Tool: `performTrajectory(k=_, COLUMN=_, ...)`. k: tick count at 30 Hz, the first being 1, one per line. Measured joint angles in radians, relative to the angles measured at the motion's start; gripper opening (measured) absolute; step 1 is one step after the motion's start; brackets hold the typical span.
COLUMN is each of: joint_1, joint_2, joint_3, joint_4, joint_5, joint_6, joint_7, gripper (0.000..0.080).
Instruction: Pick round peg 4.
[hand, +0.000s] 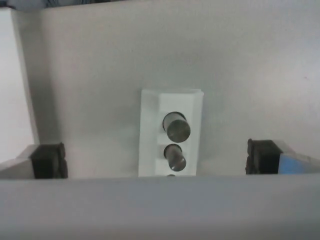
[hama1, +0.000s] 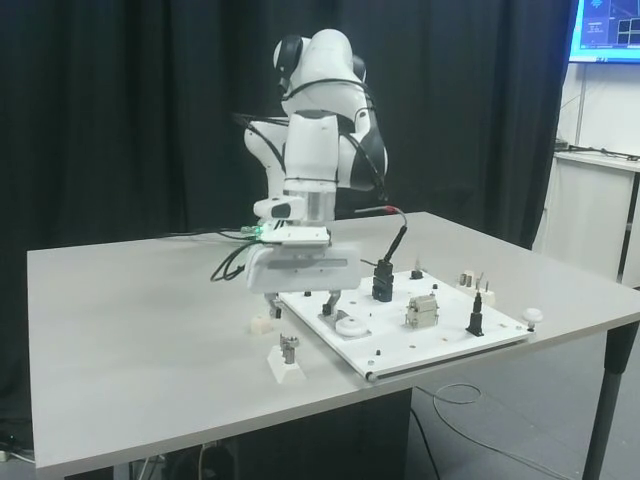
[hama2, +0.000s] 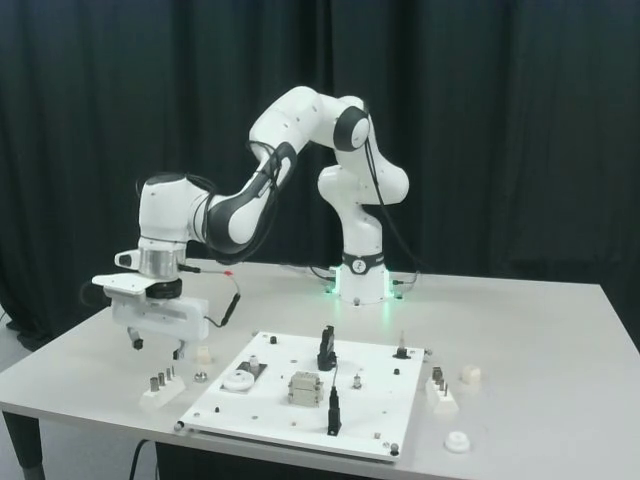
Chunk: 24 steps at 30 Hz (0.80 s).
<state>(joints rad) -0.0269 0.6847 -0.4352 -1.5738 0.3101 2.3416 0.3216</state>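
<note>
- Note the end effector: its black fingertip pads stand wide apart and hold nothing. It hovers above the pegs, not yet down among them.
- Locate the white holder block on the grey desk, just beside the near-left corner of the white assembly board. The wrist view shows two pegs fully and the edge of a third; the second room view shows three. You cannot tell from these views which one is round peg 4, so confirm the numbering before you descend; the point given marks the peg nearest the midline.
- Centre the fingers on one peg alone, keep them vertical, and descend until the pads bracket its shaft. The pegs stand close together, so a skewed approach would likely strike a neighbour.
- Expect smooth, metallic-looking grey cylinders with flat tops; close firmly, since such surfaces probably slip.
- Lift straight up, clear of the matte block.
</note>
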Motion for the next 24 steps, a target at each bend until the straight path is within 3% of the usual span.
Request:
performTrajectory(k=12, joint_1=-0.032, joint_2=0.087, joint_3=0.000, joint_4=0.049, joint_5=0.078, joint_6=0.001, joint_7=-0.075, gripper=0.0800)
performTrajectory(k=24, joint_1=-0.050, joint_2=0.137, joint_3=0.000, joint_4=0.088, joint_5=0.114, joint_6=0.000, joint_7=-0.084, gripper=0.0800)
